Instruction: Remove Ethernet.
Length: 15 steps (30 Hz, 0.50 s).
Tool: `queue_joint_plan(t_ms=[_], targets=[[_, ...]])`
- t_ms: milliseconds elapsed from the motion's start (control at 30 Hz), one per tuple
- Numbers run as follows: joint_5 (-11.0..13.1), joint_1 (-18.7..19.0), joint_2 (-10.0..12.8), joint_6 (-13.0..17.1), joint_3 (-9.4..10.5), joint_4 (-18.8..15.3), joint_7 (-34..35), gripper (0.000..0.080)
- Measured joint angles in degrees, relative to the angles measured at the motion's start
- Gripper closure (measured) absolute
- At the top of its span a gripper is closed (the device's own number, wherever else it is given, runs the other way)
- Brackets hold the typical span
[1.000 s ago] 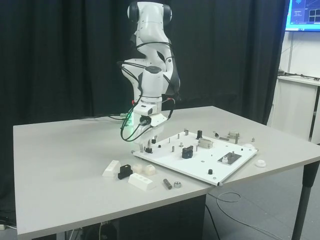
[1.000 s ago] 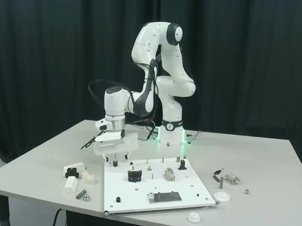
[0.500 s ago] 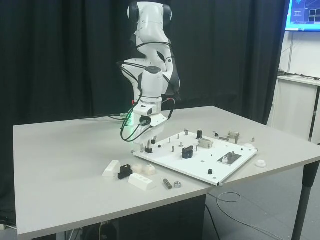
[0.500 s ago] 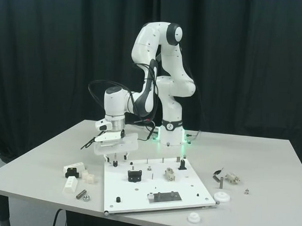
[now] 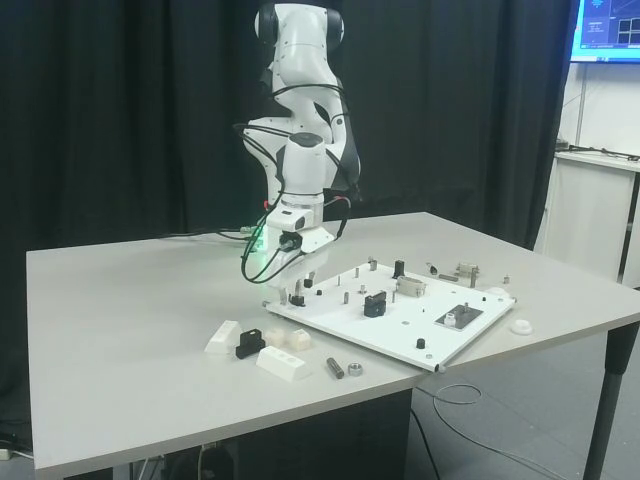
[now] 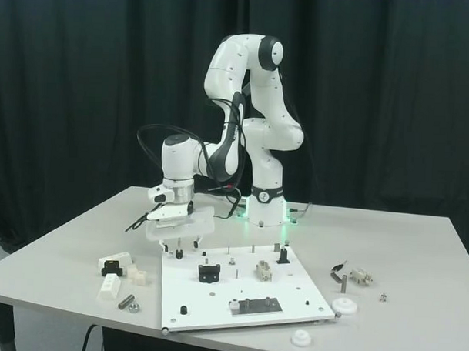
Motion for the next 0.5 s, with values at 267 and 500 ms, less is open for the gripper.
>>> queue_joint_plan(t_ms=[267,500], targets=[[0.1,0.1,0.0,0.5,0.01,0.0,0.0,0.0004],[0.3,0.2,0.0,0.7,0.02,0.0,0.0,0.0003]])
